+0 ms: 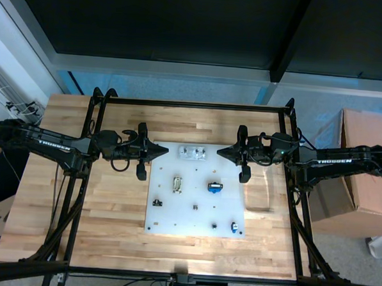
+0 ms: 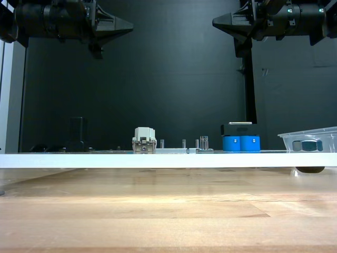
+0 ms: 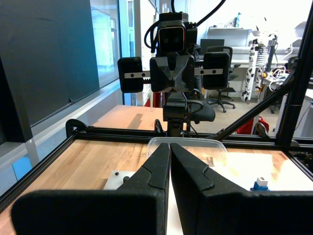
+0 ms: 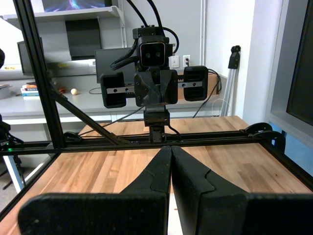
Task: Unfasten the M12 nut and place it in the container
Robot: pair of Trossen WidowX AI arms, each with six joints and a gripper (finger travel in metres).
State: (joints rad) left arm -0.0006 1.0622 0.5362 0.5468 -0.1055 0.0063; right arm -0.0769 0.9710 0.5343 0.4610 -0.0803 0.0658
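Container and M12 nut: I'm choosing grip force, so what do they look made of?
Container: apparently clear glossy plastic; the table shows through it. M12 nut: silvery metal by its sheen, seemingly on its stud, outside the container. Left tool and right tool, both shut, hang high over the board's far edge.

The high view is evenly lit from above: the counter (image 1: 109, 228) is warm, the board (image 1: 174, 212) almost washed out, and small parts look soft. The low view is dim, with the left jaws and right jaws black silhouettes up high and the near wood blurred with pale glare. The wrist views are bright, their near jaws out of focus.
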